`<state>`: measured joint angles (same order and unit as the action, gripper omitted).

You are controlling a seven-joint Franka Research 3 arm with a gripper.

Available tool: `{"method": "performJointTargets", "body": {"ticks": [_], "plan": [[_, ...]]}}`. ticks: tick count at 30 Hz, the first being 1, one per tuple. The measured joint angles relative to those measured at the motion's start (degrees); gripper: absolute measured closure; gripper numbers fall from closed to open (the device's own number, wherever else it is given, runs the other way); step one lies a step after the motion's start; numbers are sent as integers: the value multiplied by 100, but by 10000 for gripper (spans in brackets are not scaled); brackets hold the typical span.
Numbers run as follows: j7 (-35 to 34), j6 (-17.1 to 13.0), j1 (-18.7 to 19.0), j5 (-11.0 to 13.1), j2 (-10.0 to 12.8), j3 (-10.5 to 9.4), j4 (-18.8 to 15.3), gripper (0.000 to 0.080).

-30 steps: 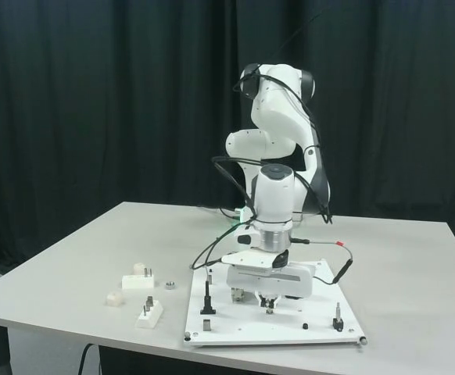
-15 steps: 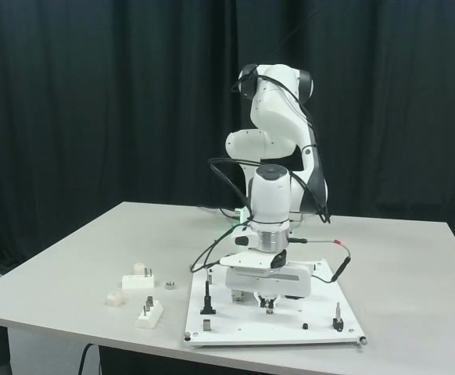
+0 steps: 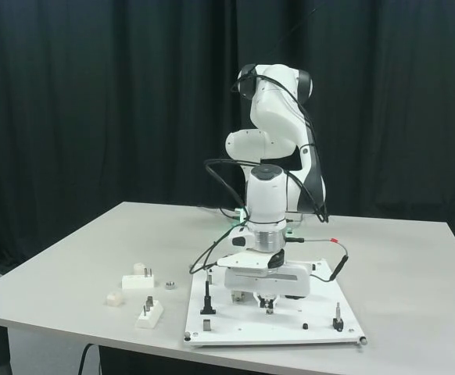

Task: Insert BNC.

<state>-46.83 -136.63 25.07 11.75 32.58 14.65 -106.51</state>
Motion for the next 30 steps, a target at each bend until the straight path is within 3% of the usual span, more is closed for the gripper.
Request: {"method": "performJointTargets", "body": {"ticks": [30], "plan": [[99,101,3,136,8,-25,-10,679]]}}
